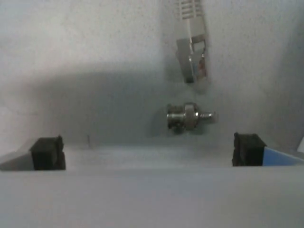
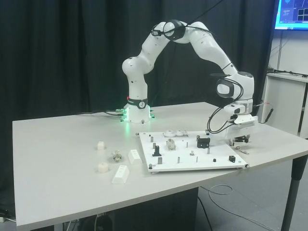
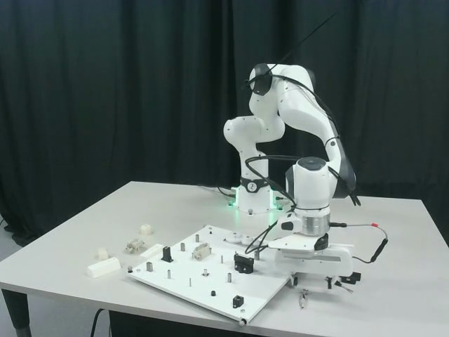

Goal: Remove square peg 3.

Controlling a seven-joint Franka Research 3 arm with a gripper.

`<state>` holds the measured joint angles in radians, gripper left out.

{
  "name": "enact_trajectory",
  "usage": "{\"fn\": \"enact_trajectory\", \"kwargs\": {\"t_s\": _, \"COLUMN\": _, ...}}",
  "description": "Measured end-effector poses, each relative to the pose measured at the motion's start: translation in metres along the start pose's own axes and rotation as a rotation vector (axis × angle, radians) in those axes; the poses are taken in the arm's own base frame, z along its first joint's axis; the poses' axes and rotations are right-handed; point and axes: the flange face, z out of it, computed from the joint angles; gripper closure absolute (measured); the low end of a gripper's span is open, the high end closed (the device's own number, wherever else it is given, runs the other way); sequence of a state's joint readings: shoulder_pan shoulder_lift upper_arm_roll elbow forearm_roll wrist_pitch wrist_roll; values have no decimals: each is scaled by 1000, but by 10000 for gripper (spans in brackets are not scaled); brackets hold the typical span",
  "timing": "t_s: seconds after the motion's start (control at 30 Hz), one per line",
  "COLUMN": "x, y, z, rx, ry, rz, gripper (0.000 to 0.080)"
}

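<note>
Gripper (image 1: 147, 152) hangs wide open and empty beside the white board (image 2: 192, 161), whose small square peg looks light, rigid, best pinched on flat sides.

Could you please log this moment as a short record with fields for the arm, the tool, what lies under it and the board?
arm: white Franka arm, bent over the grey table
tool: tool open, holding nothing, off the board's edge
under tool: metal connector and cable plug lying on the table, apart
board: white board with small pegs and black fixtures
loose parts: white blocks beside the board's other side
task state: no peg gripped
</note>
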<state>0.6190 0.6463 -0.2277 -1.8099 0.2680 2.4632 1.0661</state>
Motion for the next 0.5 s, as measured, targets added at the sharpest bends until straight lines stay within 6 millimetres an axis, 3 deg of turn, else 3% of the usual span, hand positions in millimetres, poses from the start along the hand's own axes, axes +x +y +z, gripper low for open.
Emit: {"fn": "enact_trajectory", "kwargs": {"t_s": 0.5, "x": 1, "y": -8, "z": -13, "rx": -28, "ry": -18, "rz": 5, "gripper": 3}}
